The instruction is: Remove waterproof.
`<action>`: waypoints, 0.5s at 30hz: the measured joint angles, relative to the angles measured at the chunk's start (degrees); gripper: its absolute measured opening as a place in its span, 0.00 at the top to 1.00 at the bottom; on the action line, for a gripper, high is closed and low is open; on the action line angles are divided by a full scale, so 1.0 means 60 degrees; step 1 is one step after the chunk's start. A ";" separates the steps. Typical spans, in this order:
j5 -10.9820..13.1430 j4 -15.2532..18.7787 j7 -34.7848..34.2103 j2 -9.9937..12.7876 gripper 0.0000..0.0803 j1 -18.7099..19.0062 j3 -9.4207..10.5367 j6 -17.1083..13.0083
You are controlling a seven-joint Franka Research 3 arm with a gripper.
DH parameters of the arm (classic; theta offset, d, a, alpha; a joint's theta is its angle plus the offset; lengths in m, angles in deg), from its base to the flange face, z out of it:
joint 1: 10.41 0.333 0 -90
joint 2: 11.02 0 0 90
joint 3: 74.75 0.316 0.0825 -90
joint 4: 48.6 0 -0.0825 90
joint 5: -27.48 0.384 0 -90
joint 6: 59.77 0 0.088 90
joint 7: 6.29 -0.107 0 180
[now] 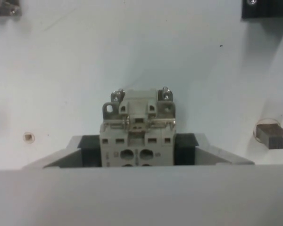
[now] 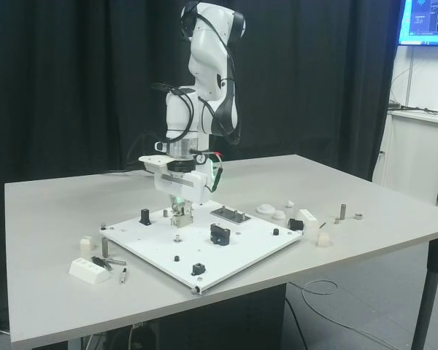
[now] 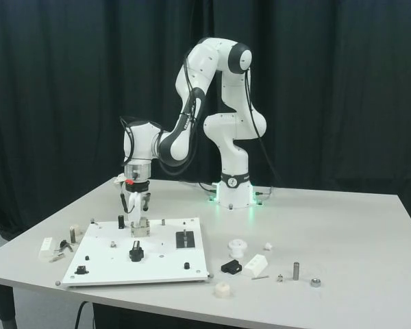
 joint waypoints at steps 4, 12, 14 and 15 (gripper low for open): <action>0.0000 -0.0042 0.0011 0.0000 0.61 -0.0017 -0.0003 0.0008; 0.0000 -0.0081 0.0021 0.0033 0.61 -0.0032 -0.0001 0.0071; 0.0001 -0.0086 0.0020 0.0063 0.61 -0.0033 0.0007 0.0080; 0.0002 -0.0089 0.0020 0.0081 0.61 -0.0033 0.0013 0.0084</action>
